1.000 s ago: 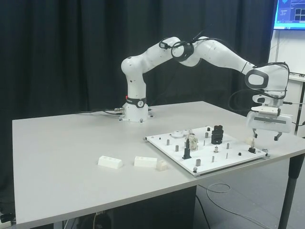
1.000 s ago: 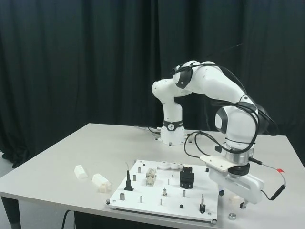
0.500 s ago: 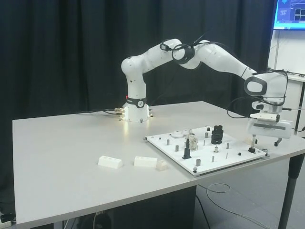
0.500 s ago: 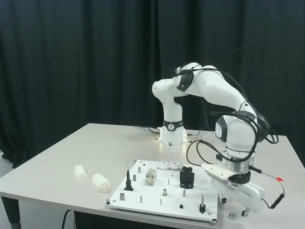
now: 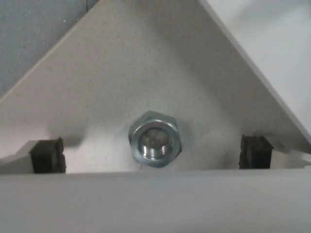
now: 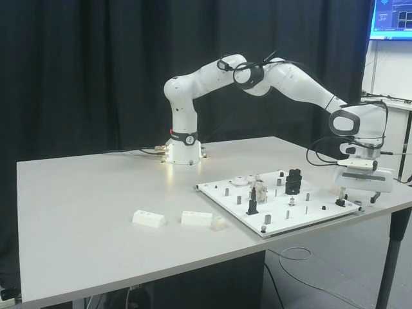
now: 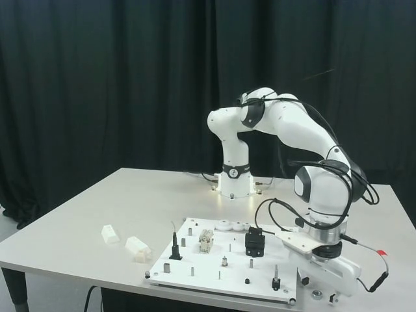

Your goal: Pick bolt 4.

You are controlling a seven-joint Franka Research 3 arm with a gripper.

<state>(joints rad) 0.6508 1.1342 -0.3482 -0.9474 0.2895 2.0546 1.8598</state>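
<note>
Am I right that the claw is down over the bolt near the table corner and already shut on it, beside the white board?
Not quite. The claw is down over the bolt by the table corner, beside the white board, but it is open, not shut on it: the wrist view shows both black fingertips standing well apart from the bolt on either side.
</note>
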